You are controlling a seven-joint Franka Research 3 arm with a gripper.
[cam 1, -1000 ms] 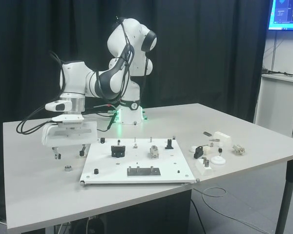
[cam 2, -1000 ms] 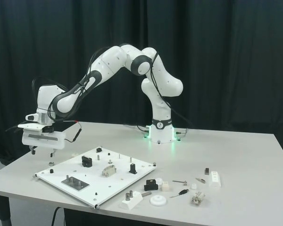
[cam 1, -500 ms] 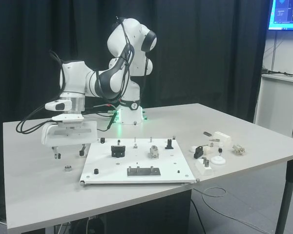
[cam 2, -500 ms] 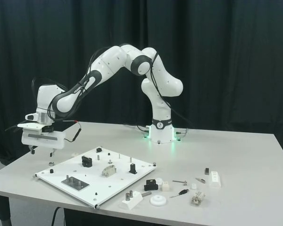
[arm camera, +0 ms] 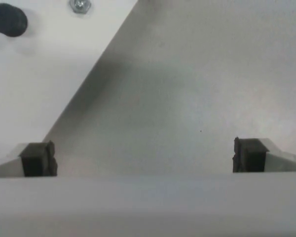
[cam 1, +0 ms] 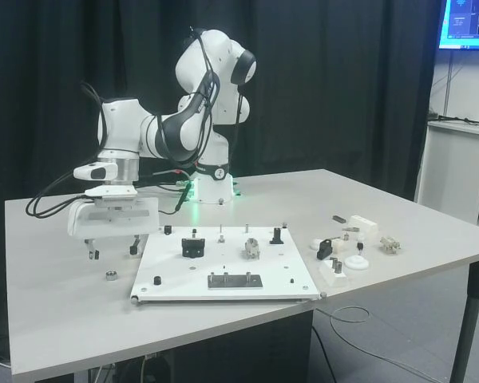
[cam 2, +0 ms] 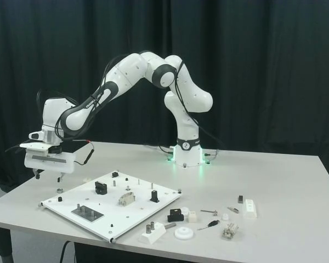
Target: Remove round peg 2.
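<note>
Gripper [cam 1: 112, 252] hovers over bare grey table [cam 1: 56, 303] just off white board [cam 1: 223, 267] edge, fingers spread wide, nothing held. Small round peg [cam 1: 110, 276] lies on table beside board, near gripper, apparently already out of its hole. Judged step: release done, retreat under way. Next move calls for lifting clear without sweeping peg.

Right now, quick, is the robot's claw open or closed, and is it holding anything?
End effector: open, holding nothing, above the grey table beside the white board.
</note>
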